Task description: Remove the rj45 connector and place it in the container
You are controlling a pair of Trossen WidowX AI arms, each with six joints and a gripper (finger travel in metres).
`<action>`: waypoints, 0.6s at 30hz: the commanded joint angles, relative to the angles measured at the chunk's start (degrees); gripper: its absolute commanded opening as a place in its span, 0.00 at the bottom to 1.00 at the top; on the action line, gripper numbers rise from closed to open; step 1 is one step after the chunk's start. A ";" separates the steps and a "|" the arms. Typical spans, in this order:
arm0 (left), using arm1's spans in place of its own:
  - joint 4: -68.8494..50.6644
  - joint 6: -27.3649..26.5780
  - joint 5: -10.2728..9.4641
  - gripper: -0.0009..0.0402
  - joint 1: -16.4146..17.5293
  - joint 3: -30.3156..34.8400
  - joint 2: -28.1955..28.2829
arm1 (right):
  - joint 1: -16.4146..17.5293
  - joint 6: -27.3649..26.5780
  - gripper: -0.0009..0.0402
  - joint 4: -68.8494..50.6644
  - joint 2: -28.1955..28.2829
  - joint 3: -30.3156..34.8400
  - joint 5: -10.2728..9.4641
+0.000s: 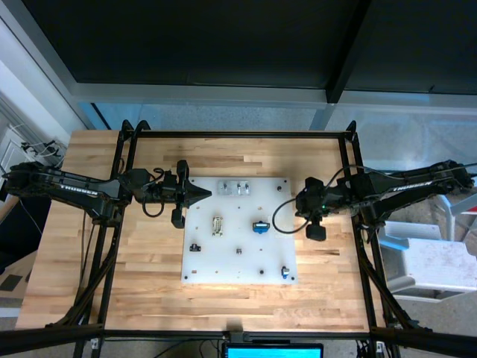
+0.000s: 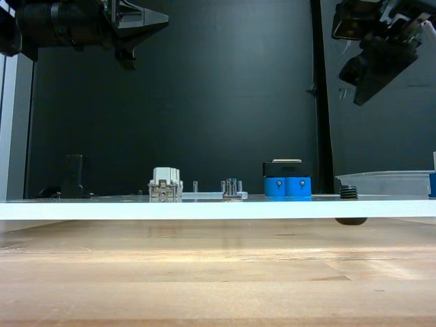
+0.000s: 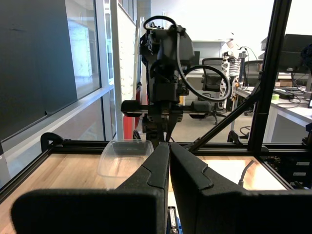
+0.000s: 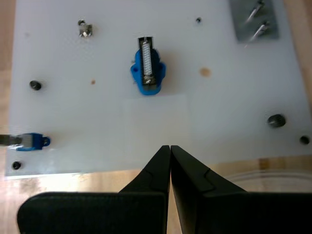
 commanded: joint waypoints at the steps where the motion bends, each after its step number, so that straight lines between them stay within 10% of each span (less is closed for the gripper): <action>1: 0.02 0.00 0.00 0.02 0.02 0.02 0.00 | 3.78 3.19 0.02 -0.02 0.22 -0.02 1.55; 18: 0.02 0.00 0.00 0.02 0.02 0.02 0.02 | 19.54 16.26 0.02 -0.79 6.10 1.38 7.19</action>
